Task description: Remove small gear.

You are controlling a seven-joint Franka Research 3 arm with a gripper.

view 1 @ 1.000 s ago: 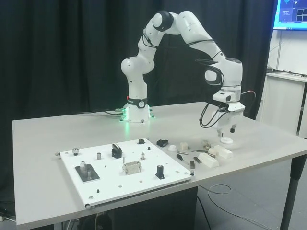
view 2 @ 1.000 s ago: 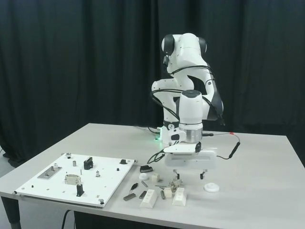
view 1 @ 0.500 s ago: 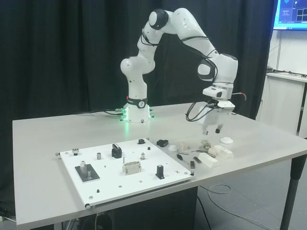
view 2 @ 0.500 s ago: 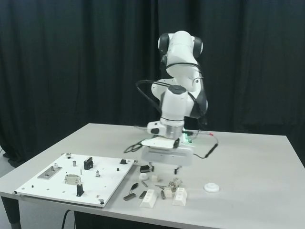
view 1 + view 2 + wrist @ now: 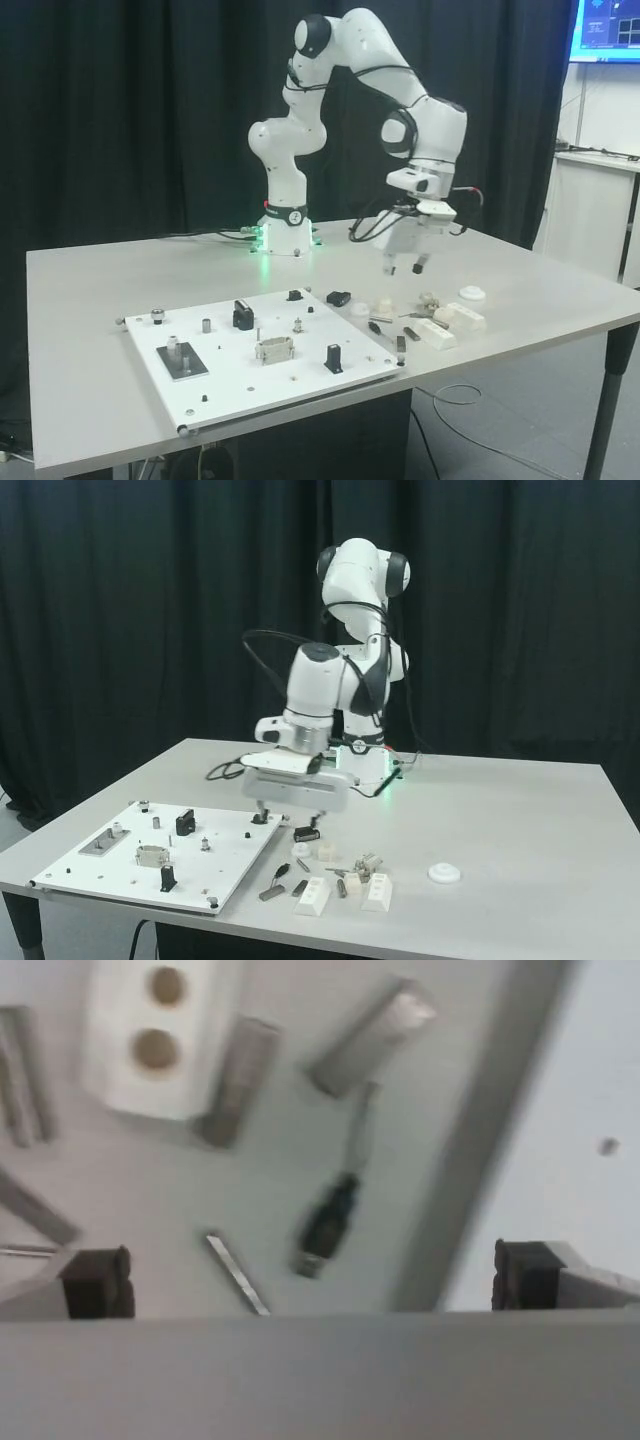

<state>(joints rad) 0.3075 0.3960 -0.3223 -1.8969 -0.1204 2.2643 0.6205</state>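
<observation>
Obs.: over the last second the arm (image 5: 415,125) has swung away from the white disc (image 5: 472,293) at the far end of the loose parts. It has carried the jaws across that scatter toward the white board (image 5: 230,375). A second ago the jaws hung right above the disc. Now they hang above the tabletop (image 5: 90,290) just beside the board's nearest edge, well clear of the surface.

Jaws: spread wide, with nothing between them. In the wrist view the two fingertips (image 5: 97,1282) sit far apart. Between them we see only bare tabletop, a black plug (image 5: 325,1225) on its short lead and a thin metal strip. A white block with two holes (image 5: 160,1040) lies further off, and the board's rim runs along one side.

Small gear: we cannot pick it out with certainty. The disc left on the tabletop is round and white and sits apart from the board, but we cannot say whether it is a gear. Several small fittings stand on the board, and none reads clearly as a gear from either room view.

Reading: the jaws have come away from the disc empty, and we judge the arm to be in transit toward the board. If the small gear is still mounted there, the removal has not begun. Next would be aligning over it and descending.
</observation>
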